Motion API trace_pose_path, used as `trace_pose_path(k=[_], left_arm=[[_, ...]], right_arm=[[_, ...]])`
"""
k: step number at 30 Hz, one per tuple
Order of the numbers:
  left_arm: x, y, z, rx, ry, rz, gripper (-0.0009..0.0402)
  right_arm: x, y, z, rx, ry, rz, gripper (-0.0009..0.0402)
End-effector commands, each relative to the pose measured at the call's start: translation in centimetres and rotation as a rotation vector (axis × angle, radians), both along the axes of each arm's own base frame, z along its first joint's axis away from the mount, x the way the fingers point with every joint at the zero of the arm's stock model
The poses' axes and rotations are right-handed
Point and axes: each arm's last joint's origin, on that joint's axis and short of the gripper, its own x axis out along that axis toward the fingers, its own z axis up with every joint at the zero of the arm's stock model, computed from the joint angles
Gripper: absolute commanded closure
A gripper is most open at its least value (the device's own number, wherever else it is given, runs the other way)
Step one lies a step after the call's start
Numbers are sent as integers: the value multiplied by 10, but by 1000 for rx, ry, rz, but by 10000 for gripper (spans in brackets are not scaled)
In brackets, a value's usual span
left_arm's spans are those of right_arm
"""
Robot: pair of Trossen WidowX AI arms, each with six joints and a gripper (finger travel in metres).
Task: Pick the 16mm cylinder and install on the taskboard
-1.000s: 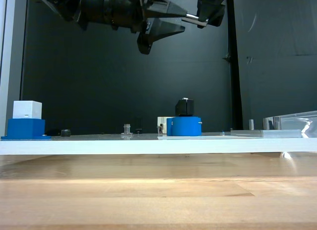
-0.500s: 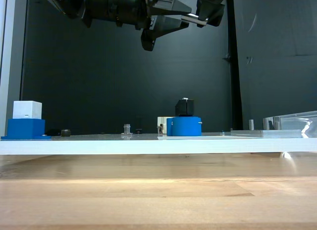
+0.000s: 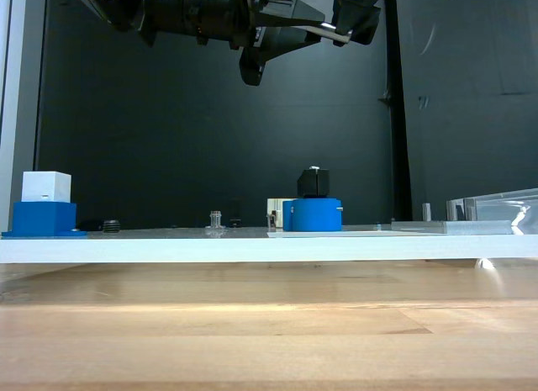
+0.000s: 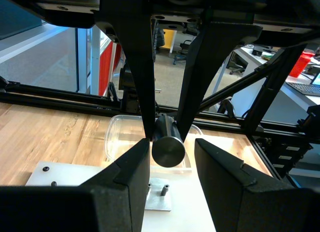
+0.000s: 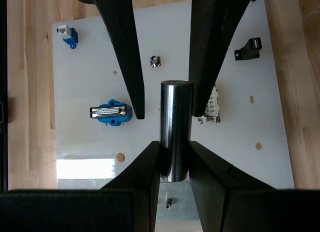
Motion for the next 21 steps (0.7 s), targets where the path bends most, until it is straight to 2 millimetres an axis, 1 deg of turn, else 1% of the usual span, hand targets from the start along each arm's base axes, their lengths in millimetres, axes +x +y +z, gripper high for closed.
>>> trace_pose_path(k=[1, 21], left_arm=[[0, 0, 0, -3, -1, -1, 287], [0, -1, 2, -6, -19, -2, 363]], right_arm=[[0, 0, 0, -3, 0, 5, 357], [0, 0, 0, -14, -1, 7, 357]])
